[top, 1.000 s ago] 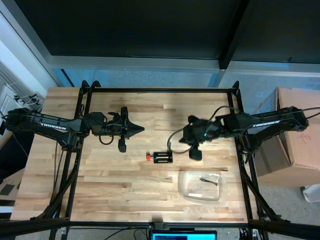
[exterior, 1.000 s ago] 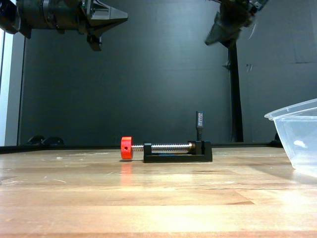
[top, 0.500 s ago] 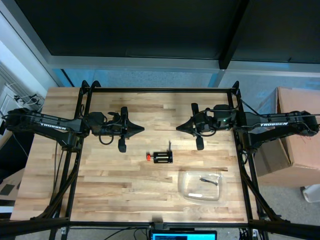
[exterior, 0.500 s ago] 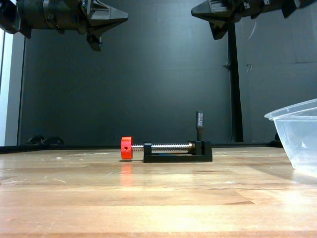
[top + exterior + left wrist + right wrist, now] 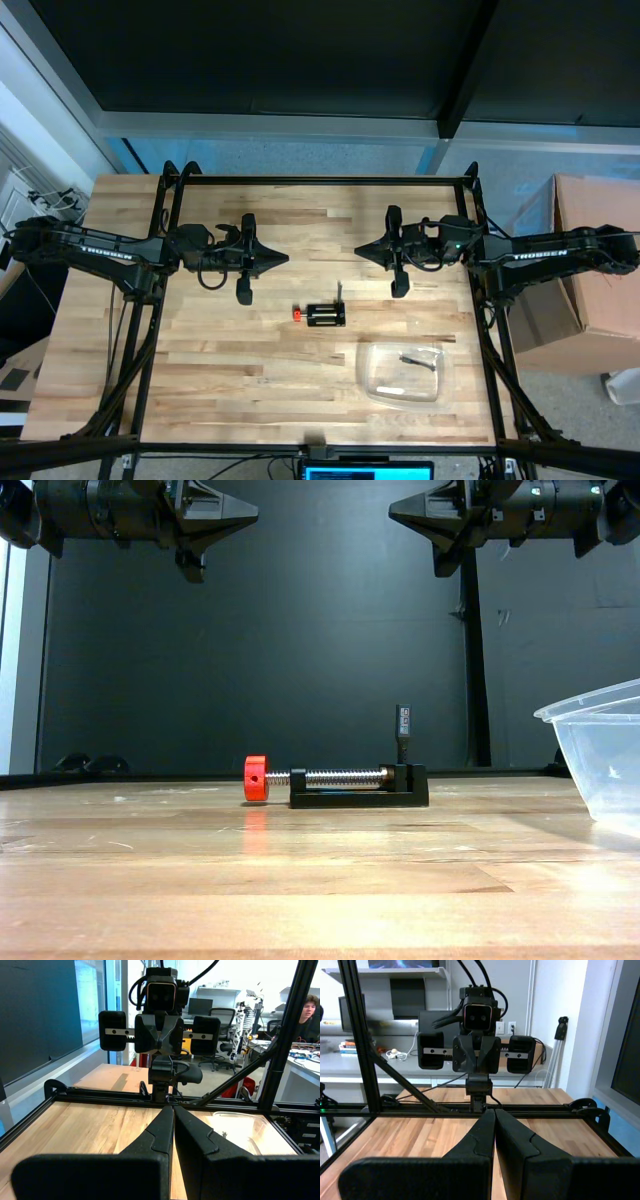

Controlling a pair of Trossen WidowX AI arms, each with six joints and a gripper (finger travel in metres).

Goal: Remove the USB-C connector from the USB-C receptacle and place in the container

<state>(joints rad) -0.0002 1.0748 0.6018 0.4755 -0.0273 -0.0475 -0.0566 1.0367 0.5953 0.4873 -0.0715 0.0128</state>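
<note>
- The short dark USB-C connector (image 5: 413, 359) with its bent lead, as far as you can judge it, lies free on the floor of the clear plastic container (image 5: 361, 372). It is clear of its seat and neither arm touches it.
- The small black bench vise (image 5: 325, 316) with the red knob (image 5: 297, 315) sits near the container on the wooden table (image 5: 220, 380). A thin dark upright piece (image 5: 403, 721), probably the receptacle, stands at its end. You cannot tell from here whether anything is plugged into it.
- The right gripper (image 5: 358, 250) hangs high above the table, level and pointing inward. Its fingers (image 5: 485, 1125) meet with nothing between them.
- The left gripper (image 5: 286, 259) faces it, well apart and equally high, pinched together on nothing.
- The task looks finished, so treat this step as a check: confirm the connector sits wholly inside the container walls, with none of it over the rim.
- If the upright piece proves to carry the plug, spread the right fingers before descending, come straight down, and pull along its axis, not sideways.
</note>
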